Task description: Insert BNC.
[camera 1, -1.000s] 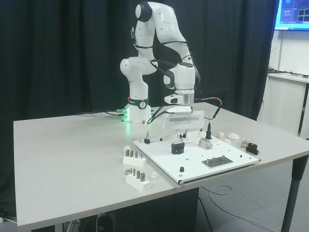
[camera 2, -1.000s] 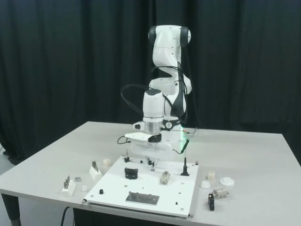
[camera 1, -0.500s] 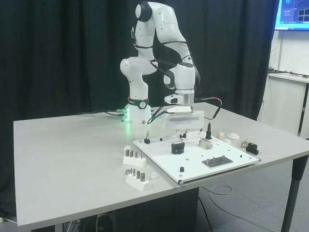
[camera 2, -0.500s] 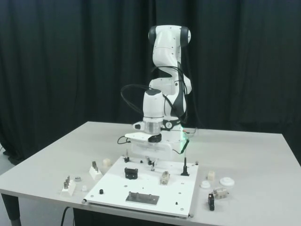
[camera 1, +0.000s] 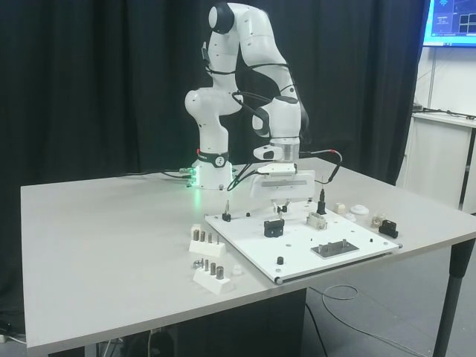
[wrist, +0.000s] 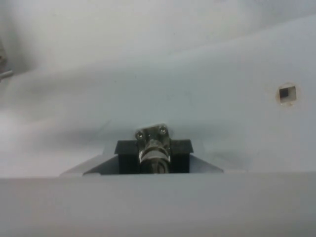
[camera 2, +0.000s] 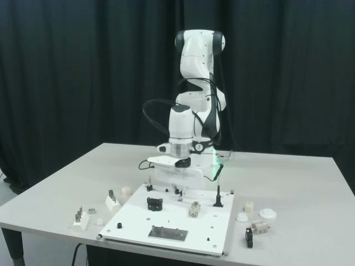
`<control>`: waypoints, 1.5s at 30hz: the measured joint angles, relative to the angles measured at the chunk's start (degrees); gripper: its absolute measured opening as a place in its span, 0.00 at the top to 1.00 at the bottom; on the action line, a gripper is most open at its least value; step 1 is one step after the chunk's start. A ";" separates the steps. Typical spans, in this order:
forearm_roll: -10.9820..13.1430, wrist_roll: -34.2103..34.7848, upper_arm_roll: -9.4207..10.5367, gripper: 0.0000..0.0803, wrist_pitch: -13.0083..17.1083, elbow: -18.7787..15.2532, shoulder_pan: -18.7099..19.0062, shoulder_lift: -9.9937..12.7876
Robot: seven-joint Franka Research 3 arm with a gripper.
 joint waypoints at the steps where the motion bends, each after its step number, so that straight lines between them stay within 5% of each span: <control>1: 0.00 0.00 0.00 0.84 0.01 0.00 0.00 0.00; 31: -0.03 -0.26 0.03 0.84 1.20 -0.02 0.01 0.67; 45: -0.35 -6.74 0.14 0.84 1.20 -0.02 0.02 0.65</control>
